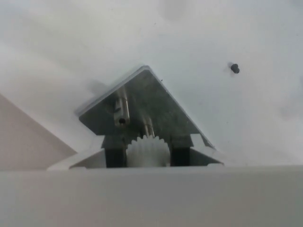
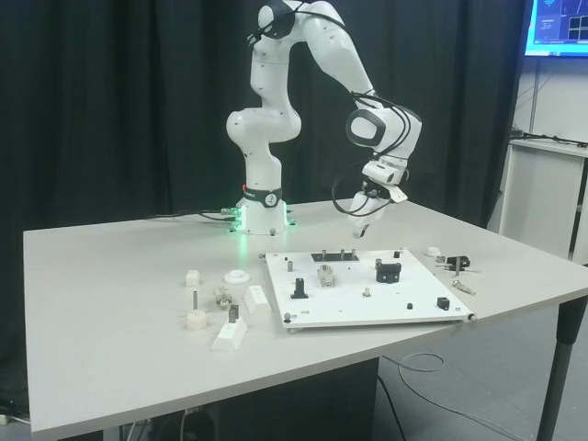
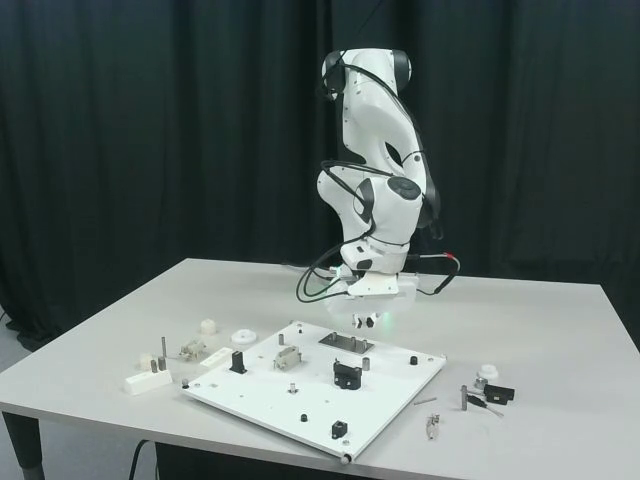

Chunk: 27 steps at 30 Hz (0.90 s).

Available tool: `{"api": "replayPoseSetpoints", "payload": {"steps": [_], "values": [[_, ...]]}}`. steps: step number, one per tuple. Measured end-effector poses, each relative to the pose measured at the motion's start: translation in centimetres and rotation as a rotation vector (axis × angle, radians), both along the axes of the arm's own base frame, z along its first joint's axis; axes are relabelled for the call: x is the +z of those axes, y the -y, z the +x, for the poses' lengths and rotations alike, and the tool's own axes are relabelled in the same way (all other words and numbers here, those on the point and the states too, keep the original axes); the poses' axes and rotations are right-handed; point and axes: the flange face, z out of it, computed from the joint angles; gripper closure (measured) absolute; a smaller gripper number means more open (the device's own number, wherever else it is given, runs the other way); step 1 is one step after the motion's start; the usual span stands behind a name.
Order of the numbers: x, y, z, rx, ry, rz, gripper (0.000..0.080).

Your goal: Place small gear.

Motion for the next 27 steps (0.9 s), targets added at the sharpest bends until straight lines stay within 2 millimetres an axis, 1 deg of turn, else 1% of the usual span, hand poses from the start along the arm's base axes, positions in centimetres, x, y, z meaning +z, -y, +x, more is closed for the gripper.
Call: {"api": "replayPoseSetpoints", "payload": {"steps": [10, 16, 21, 27], "values": [[0.0, -0.1, 0.1, 0.000, 0.005, 0.003, 0.0608], [0.2, -0.6, 0.2, -0.017, 0.021, 0.010, 0.0608], [0.7, -1.8, 0.4, -0.031, 0.034, 0.028, 0.0608], [1.3, -4.0, 0.4, -0.050, 0.051, 0.053, 0.0609]]}}
